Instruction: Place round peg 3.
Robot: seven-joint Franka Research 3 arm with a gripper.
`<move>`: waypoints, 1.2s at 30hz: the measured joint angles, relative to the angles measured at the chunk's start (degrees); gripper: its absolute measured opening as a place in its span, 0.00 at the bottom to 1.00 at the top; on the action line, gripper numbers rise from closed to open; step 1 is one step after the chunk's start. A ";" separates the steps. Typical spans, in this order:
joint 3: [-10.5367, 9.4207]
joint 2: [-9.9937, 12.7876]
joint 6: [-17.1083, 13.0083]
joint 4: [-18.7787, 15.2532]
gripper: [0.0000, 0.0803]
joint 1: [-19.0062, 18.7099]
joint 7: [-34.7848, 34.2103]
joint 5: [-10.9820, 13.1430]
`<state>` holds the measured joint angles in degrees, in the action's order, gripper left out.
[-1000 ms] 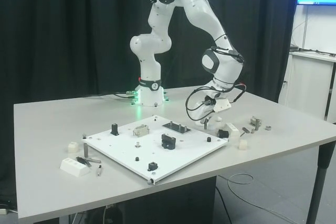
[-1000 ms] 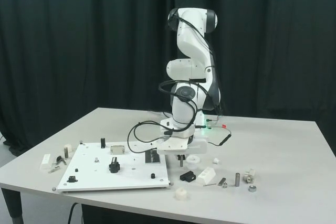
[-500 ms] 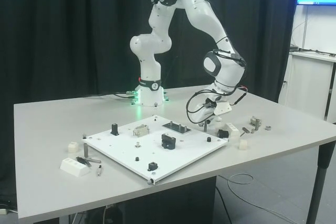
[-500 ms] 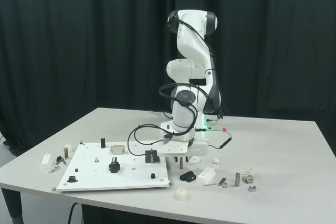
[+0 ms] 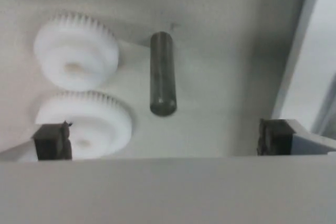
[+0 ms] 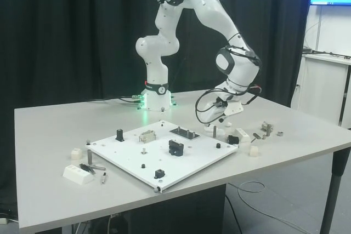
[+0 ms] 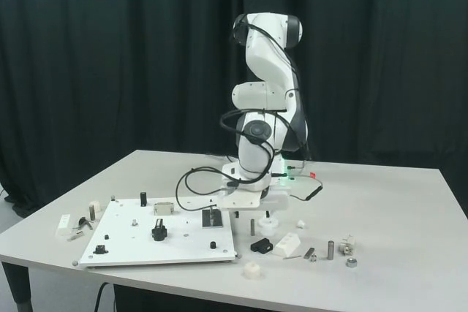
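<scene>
The pincer (image 5: 163, 139) hangs above the grey tabletop (image 6: 49, 135) with its fingers (image 5: 51, 141) spread wide apart and nothing between them. Round peg 3 (image 5: 162, 73) stands upright on the tabletop below the pincer, just beside two white gears (image 5: 79, 51), near the white board's (image 6: 126, 160) edge

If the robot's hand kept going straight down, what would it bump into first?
Probably the round peg, standing upright on the grey table right under the open hand. The two white gears sit just beside it.
</scene>
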<state>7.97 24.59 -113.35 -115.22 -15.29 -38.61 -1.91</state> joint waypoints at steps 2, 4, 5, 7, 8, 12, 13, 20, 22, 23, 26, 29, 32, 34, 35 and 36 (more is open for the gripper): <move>-0.08 -0.42 1.21 0.70 0.98 0.18 -0.65 0.00; -0.12 -0.96 2.12 1.22 0.98 0.31 -0.87 0.00; -0.12 -1.30 2.60 1.42 0.98 0.36 -0.93 0.00; -0.12 -2.06 3.23 1.60 0.99 0.47 -1.06 0.00; -0.12 -2.52 3.49 1.60 0.99 0.53 -1.12 0.00; -0.11 -4.33 4.27 1.44 1.00 0.78 -1.19 0.00; -0.11 -4.76 4.53 1.37 1.00 0.85 -1.19 0.00; -0.09 -8.14 5.50 0.13 1.00 1.48 -1.22 0.01; -0.05 -9.23 5.50 -0.60 1.00 1.68 -1.30 0.01; -0.03 -9.73 5.49 -0.95 1.00 1.78 -1.31 0.01; 0.05 -11.48 5.45 -2.32 1.00 2.13 -1.31 0.00; 0.24 -13.26 5.21 -3.88 1.00 2.43 -1.31 0.00; 0.53 -15.16 4.35 -5.74 1.00 2.71 -1.31 0.00; 0.82 -16.43 3.66 -7.06 1.00 2.81 -1.31 0.00; 1.01 -17.09 3.28 -7.77 1.00 2.84 -1.31 0.00; 1.20 -17.73 2.93 -8.49 1.00 2.86 -1.31 0.00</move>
<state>9.17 6.86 -110.42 -123.71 -12.43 -39.92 -1.92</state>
